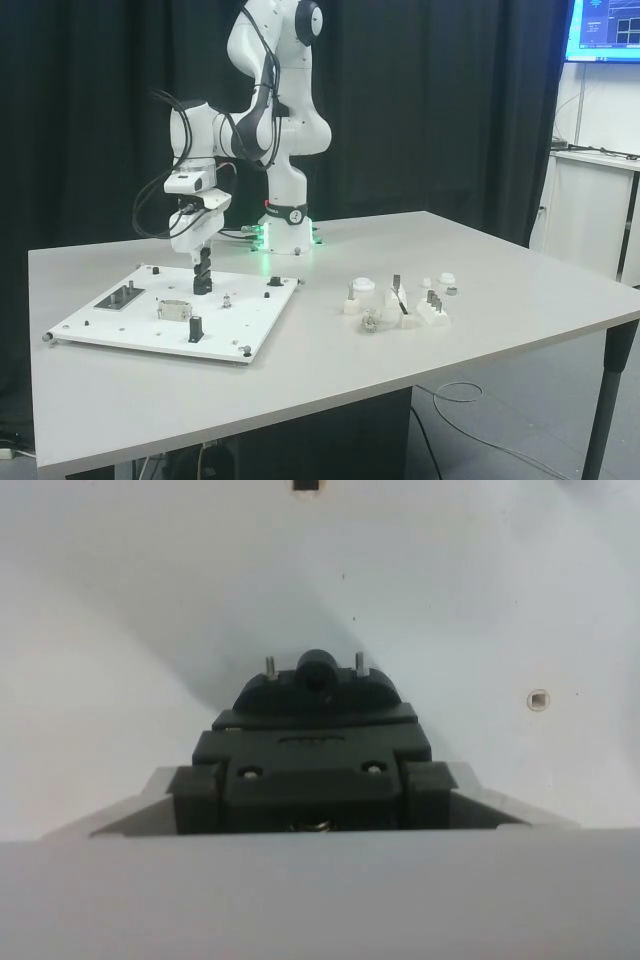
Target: Insert D-SUB.
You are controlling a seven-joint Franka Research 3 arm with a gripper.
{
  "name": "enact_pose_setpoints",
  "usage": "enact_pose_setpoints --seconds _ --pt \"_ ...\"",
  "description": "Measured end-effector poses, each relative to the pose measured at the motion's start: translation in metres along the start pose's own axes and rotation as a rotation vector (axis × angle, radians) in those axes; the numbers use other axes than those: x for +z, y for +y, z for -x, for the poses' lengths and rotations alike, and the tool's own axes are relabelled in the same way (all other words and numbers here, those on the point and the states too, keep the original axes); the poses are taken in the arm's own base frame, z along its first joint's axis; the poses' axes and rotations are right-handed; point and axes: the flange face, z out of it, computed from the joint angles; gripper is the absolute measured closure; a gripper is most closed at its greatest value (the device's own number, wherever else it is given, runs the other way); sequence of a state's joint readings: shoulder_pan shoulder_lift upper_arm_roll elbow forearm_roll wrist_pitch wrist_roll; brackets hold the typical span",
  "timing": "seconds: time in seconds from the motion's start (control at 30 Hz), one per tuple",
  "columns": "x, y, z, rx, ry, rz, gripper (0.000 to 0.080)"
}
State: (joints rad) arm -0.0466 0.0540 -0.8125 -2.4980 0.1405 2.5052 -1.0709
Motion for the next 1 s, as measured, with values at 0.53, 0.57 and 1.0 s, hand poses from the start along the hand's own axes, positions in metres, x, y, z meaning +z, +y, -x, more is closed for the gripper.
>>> enact_pose_setpoints --seconds 0.53,0.57,1.0 --pt "0.0000 0.0002 0.0003 -0.004 -0.006 0.003 0.0421" --pt "0.0000 0.0002 0.0003 0.000 -0.006 0.003 0.0421" --pt "-0.0001 0.0000 0.0000 0.037 -0.006 0.004 0.0421"
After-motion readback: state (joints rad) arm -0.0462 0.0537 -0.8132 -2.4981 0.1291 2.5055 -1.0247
